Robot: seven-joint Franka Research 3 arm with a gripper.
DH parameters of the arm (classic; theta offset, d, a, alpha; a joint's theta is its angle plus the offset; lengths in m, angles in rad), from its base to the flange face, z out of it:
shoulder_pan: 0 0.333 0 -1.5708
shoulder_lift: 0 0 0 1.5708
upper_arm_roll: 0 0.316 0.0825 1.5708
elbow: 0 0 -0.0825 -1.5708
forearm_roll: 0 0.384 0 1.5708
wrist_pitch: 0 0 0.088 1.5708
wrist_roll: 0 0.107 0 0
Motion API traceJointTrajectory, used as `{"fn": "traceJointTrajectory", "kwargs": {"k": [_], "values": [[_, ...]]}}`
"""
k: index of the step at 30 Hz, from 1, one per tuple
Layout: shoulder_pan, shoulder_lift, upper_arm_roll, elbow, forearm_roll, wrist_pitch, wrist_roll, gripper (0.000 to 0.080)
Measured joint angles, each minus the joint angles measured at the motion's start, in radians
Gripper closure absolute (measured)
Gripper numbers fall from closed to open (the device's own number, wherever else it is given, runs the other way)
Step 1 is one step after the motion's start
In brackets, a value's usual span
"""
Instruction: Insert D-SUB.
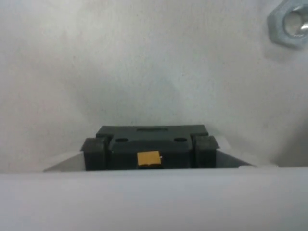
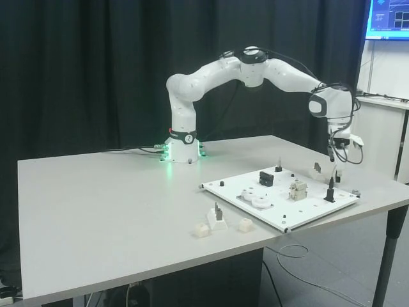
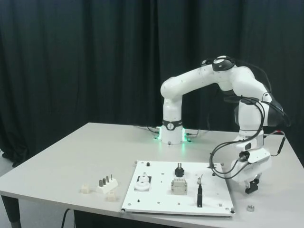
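Observation:
In the wrist view a black D-SUB plug (image 1: pixel 149 142) with two small screw holes and a small label sits between the two black fingers (image 1: pixel 94 153). My gripper (image 1: pixel 150 153) is shut on it, low over the bare grey table. In the second room view the gripper (image 3: pixel 251 186) hangs just off the right edge of the white assembly board (image 3: pixel 156 199). The first room view shows the gripper (image 2: pixel 335 171) past the far right corner of that board (image 2: pixel 307 214). A pale connector block (image 3: pixel 178 185) stands mid-board; I cannot tell whether it is the D-SUB socket.
A grey nut (image 1: pixel 288 21) lies on the table near the gripper (image 3: pixel 249 207). A black upright part (image 3: pixel 199 195), a black knob (image 3: pixel 179 169) and white round pieces (image 3: pixel 141 183) stand on the board. Small loose parts (image 3: pixel 102 185) lie left of it.

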Motion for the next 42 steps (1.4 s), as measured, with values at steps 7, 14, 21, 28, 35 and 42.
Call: {"fn": "traceJointTrajectory", "kwargs": {"k": [7, 14, 21, 28, 35, 42], "values": [[0.000, 0.021, -0.013, 0.005, -0.027, -0.010, 0.008, 0.0424], [0.000, 0.027, -0.025, 0.008, -0.033, -0.018, 0.012, 0.0424], [0.000, 0.027, -0.037, 0.009, -0.033, -0.026, 0.020, 0.0425], [0.000, 0.027, -0.049, 0.010, -0.033, -0.031, 0.021, 0.0425], [-0.001, 0.027, -0.064, 0.011, -0.033, -0.032, 0.029, 0.0425], [-0.009, 0.027, -0.092, 0.010, -0.035, -0.034, 0.078, 0.0425]]}}
